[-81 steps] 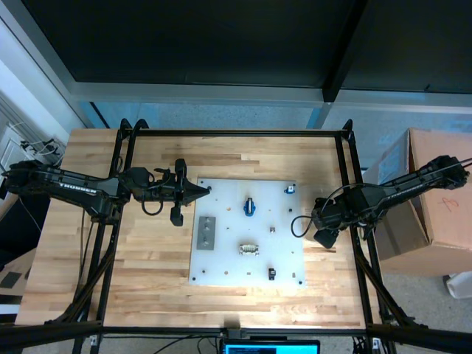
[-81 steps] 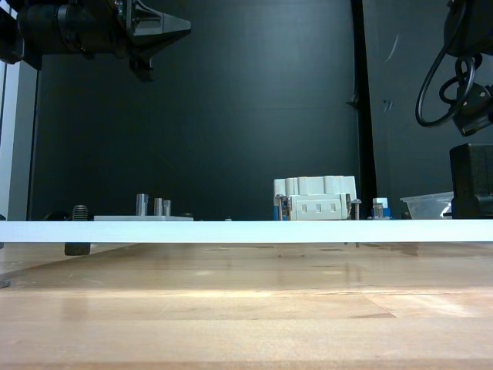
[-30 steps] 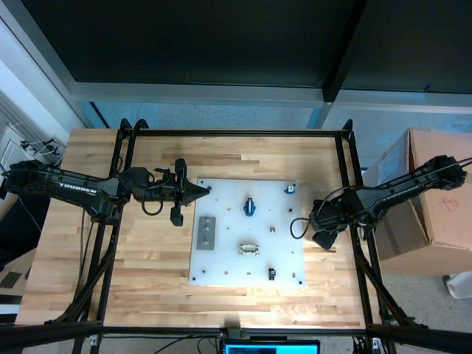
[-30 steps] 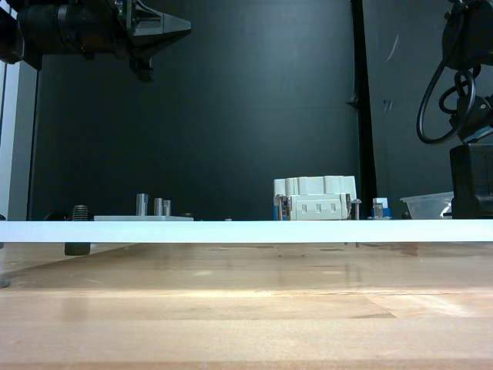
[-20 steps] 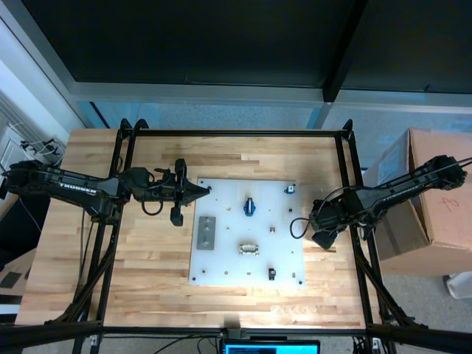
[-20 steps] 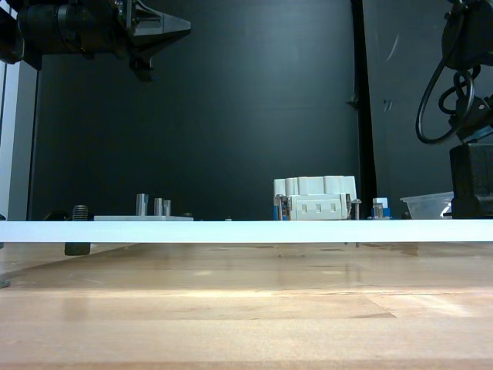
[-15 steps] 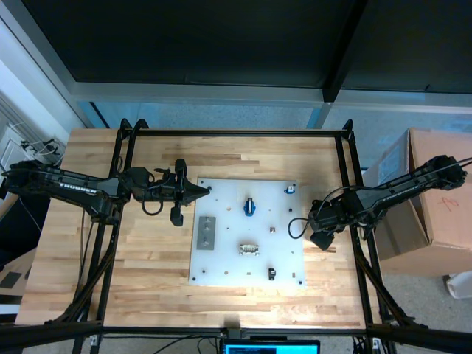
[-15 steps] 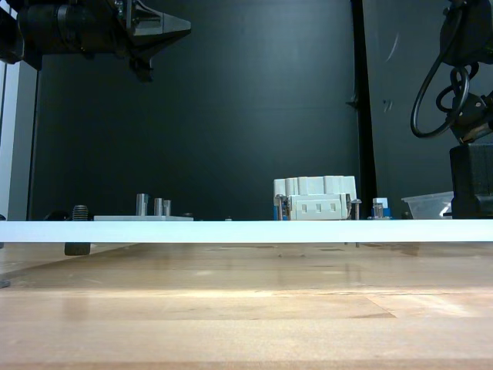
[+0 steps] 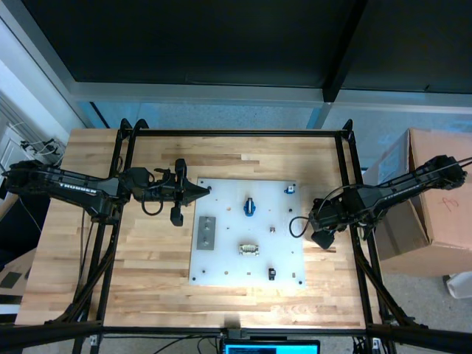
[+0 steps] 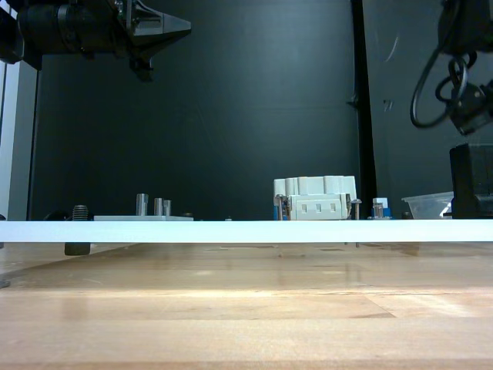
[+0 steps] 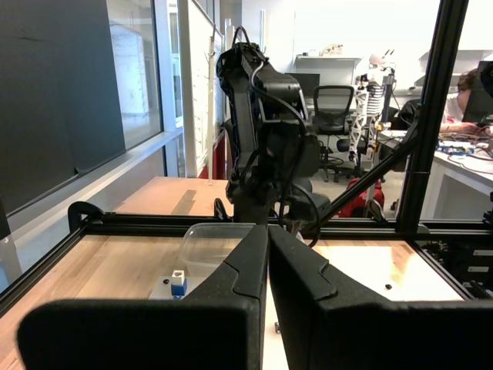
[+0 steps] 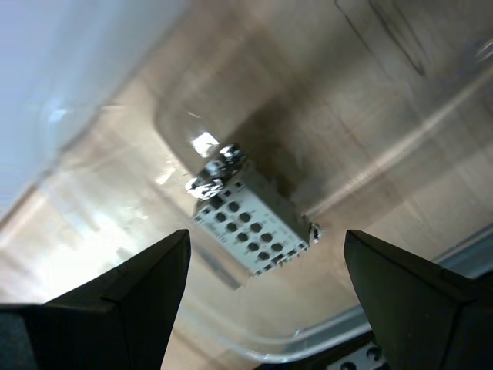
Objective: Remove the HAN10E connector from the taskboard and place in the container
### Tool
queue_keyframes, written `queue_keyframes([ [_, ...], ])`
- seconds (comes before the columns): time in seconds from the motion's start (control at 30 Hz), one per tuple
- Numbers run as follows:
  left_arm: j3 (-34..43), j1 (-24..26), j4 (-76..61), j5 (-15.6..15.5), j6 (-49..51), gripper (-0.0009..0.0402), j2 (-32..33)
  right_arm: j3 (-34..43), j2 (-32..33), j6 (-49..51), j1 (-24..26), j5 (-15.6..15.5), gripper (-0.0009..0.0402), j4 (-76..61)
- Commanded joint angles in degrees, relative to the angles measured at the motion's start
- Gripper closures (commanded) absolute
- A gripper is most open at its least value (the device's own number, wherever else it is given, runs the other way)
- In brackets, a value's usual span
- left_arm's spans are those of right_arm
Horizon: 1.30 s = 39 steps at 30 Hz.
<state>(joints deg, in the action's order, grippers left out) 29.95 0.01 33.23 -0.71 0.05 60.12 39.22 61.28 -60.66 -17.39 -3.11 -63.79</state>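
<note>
HAN10E connector [image 12: 250,231]: lies free in clear container [image 10: 426,205] beneath right gripper [image 12: 266,235], jaws spread and empty, likely light, rigid, easiest pinched across long sides, with left gripper [image 11: 268,231] raised above taskboard [image 9: 221,221] edge, jaws pressed together.

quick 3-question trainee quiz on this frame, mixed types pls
1. Fill in: the left gripper, hovering above the far-left corner of the white taskboard, has jaws ____.
2. True or false: the right gripper grips the pale grey multi-pin HAN10E connector.
3. The connector lies: A) seated in the taskboard B) free in the clear plastic container C) in the left gripper
Key: 1 shut; 2 false, jaws open above the connector; 3 B.
</note>
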Motion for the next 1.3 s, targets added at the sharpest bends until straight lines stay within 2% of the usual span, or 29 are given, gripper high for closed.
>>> queue_keyframes([
  [0.03,0.0,0.0,0.0,0.0,0.0,0.0393,0.0,3.2,0.0,1.2,0.0,0.1,0.0121,-2.5],
  [0.33,0.0,0.0,0.0,0.0,0.0,0.0393,0.0,12.1,0.0,3.1,0.0,0.6,0.0134,-11.8],
  [0.53,0.0,0.0,0.0,0.0,0.0,0.0393,0.0,12.7,0.0,3.1,0.0,0.7,0.0144,-12.8],
  [0.7,0.0,0.0,0.0,0.0,0.0,0.0393,0.0,12.7,0.0,4.4,0.0,3.8,0.016,-10.9],
  [1.0,0.0,0.0,0.0,0.0,0.0,0.0393,0.0,12.7,0.0,19.3,0.2,10.1,0.02,8.5],
  [1.17,0.0,0.0,0.0,0.0,0.0,0.0393,0.0,12.7,0.0,30.1,1.0,16.5,0.0222,20.1],
  [1.3,0.0,0.0,0.0,0.0,0.0,0.0393,0.0,12.7,0.0,40.4,4.1,17.0,0.0241,32.1],
])
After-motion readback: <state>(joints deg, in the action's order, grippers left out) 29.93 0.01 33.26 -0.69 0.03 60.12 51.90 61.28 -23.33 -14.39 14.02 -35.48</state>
